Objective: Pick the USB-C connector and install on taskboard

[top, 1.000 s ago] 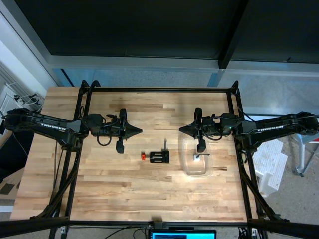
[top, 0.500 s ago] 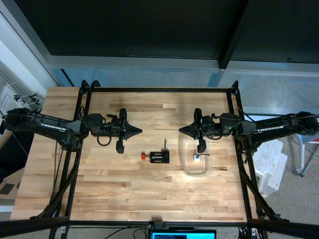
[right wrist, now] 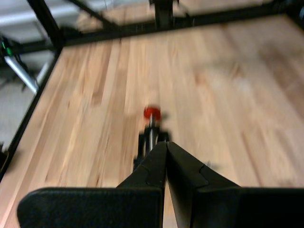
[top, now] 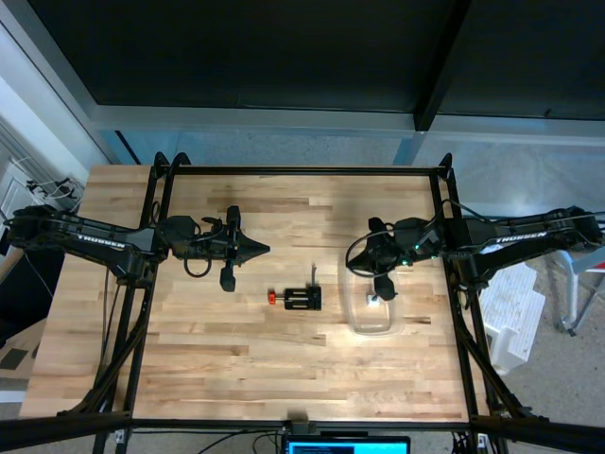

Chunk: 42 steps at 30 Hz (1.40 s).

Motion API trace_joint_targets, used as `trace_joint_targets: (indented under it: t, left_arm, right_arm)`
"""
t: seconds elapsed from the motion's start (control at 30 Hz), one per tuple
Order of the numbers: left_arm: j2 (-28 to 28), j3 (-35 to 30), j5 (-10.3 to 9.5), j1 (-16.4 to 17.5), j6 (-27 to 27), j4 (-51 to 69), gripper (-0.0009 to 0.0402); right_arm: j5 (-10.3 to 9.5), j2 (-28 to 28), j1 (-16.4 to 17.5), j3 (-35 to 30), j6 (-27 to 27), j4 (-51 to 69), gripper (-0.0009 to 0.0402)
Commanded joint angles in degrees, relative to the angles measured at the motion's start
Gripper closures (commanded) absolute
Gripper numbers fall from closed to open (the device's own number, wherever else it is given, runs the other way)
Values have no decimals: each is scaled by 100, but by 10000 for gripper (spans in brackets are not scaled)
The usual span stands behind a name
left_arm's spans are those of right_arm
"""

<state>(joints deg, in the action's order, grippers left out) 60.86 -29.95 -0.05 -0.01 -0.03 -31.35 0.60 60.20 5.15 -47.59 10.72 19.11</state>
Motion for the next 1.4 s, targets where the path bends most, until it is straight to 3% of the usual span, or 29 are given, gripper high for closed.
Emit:
trace_joint_targets:
  t: [0.03, 0.7, 1.3, 1.4]
  left_arm:
    - [0, 0, 2, 0, 0, -2, 393]
    - [0, 0, 2, 0, 0, 0, 393]
    - [0, 0, 2, 2, 0, -2, 393]
    - [0, 0, 2, 0, 0, 0, 393]
  right_arm:
    - [142, 208, 195, -350, 160, 752, 393]
    - [118, 1147, 472, -1547, 750, 4070, 385]
    - [155, 1873, 715, -1735, 837, 4485, 210]
    - [330, 2065, 809, -1722, 833, 4540, 201]
